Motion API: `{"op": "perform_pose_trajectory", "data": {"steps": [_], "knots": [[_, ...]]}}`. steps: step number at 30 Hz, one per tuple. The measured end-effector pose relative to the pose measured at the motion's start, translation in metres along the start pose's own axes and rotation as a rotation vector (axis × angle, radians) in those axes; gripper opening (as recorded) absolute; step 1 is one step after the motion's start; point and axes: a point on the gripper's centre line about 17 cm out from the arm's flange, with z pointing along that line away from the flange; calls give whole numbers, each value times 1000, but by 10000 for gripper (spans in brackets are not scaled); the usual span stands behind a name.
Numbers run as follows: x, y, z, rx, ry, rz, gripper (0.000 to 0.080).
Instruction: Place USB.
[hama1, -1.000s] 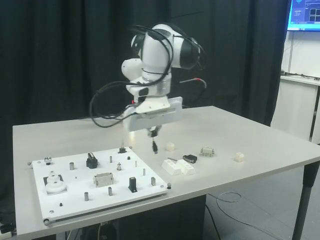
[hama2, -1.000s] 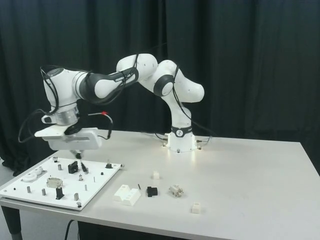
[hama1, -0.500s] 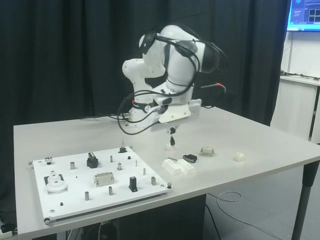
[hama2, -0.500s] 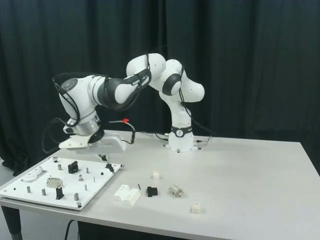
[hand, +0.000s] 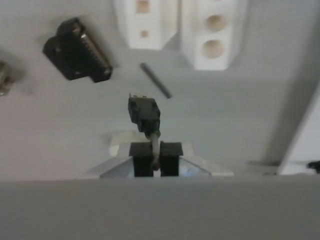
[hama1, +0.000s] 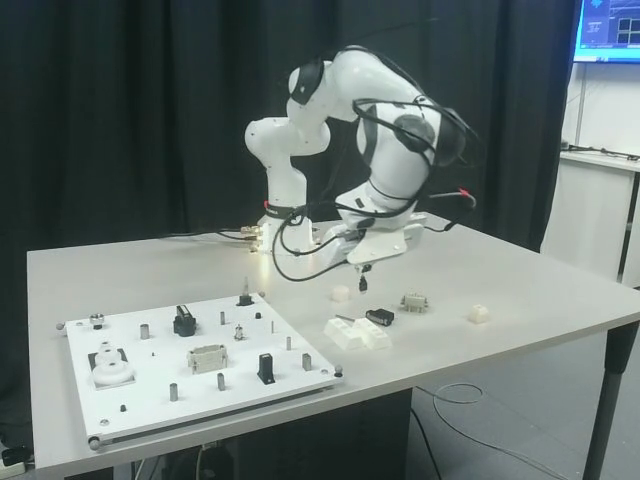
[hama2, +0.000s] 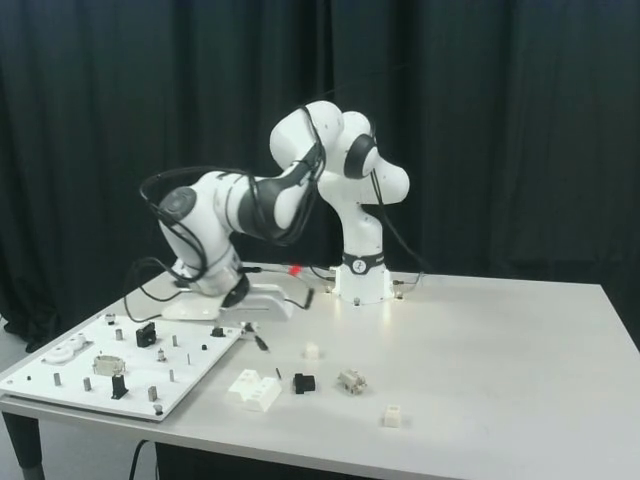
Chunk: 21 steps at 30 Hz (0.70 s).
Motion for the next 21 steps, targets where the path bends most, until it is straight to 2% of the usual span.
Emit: {"op": "perform_pose_trajectory", "data": {"steps": [8, 21], "knots": [[-10, -34, 22, -18, -23, 12, 26], [-27, -68, 54, -45, 14, 15, 26]]}}
